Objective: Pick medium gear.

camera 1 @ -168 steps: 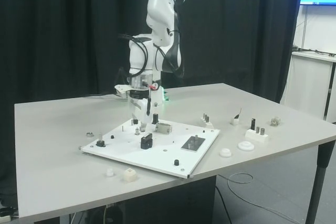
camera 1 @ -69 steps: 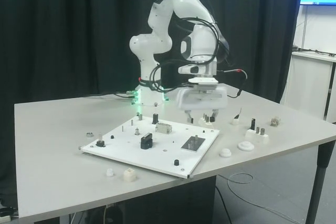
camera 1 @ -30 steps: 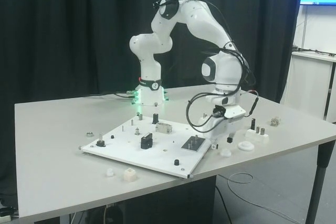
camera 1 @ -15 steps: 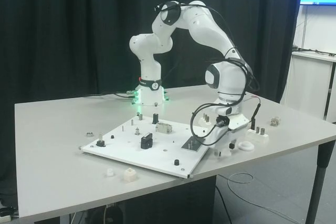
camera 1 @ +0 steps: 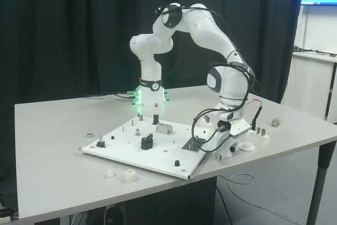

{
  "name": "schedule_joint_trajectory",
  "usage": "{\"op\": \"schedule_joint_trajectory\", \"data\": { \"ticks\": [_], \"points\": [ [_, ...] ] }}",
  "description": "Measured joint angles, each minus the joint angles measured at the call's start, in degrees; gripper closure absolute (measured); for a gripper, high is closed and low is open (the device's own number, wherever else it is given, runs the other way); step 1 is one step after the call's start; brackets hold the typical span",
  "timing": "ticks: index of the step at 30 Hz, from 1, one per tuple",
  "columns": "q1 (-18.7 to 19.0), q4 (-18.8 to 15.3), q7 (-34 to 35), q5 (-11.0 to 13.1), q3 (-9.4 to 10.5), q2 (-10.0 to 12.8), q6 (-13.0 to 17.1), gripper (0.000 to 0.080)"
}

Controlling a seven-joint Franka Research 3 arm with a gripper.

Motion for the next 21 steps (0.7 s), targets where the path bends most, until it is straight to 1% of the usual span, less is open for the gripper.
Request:
{"op": "schedule_joint_trajectory", "data": {
  "ticks": [5,6,10,11,20,21],
  "points": [
    [-0.2,0.4,0.0,0.0,-0.01,0.2,-0.7,0.0003],
    [-0.2,0.4,0.0,0.0,-0.01,0.2,-0.9,0.0092],
    [-0.3,0.5,0.0,0.0,-0.01,0.2,-1.2,0.0092],
    [-0.3,0.5,0.0,0.0,0.00,0.2,-1.2,0.0258],
    [-0.2,0.6,-0.7,0.0,0.22,0.2,-1.5,0.0258],
    [-0.2,0.7,-0.7,0.0,0.25,0.2,-1.6,0.0401]
  ]
}}
